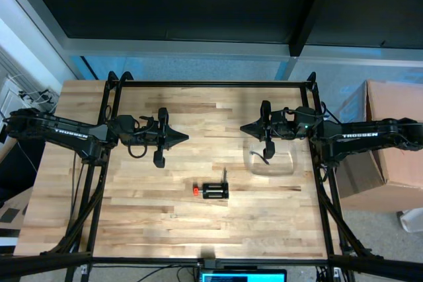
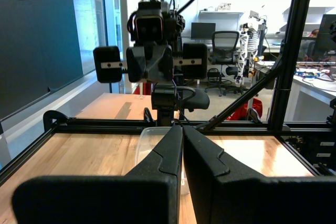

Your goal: Remove the USB-C connector from the USB-C receptacle and place in the container

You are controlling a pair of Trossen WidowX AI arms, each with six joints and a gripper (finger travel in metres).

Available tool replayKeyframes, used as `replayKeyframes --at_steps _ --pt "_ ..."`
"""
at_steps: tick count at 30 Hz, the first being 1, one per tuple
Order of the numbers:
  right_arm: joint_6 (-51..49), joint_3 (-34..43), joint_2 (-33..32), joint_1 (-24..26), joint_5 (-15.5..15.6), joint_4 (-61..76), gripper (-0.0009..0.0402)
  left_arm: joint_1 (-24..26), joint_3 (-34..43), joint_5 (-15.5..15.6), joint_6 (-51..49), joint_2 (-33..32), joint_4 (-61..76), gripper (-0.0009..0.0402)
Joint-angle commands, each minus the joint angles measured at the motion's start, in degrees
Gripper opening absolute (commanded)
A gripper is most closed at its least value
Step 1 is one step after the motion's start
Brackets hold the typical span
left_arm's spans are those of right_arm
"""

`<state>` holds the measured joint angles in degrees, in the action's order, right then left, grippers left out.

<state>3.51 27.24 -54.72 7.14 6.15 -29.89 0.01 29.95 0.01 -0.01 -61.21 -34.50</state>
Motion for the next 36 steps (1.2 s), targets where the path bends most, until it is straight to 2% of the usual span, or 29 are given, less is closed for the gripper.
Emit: replayKeyframes --at_steps 1,5,10,36 --pt "0.76 -1.29 -0.02 -0.09 1.53 -1.92 -0.0001 -0.02 0.0 0.0 0.0 0.0 -0.02 0.0" --pt "0.98 -1.29 -0.02 -0.76 2.54 -2.78 0.0 0.0 0.0 0.0 0.0 0.0 0.0 0.0" --pt "0.94 -1.29 -0.11 -2.8 0.72 -3.15 0.0 -0.02 0.0 0.0 0.0 0.0 -0.02 0.0" --pt "0.94 -1.29 -0.46 -2.78 0.94 -3.15 0.0 0.0 0.0 0.0 0.0 0.0 -0.02 0.0"
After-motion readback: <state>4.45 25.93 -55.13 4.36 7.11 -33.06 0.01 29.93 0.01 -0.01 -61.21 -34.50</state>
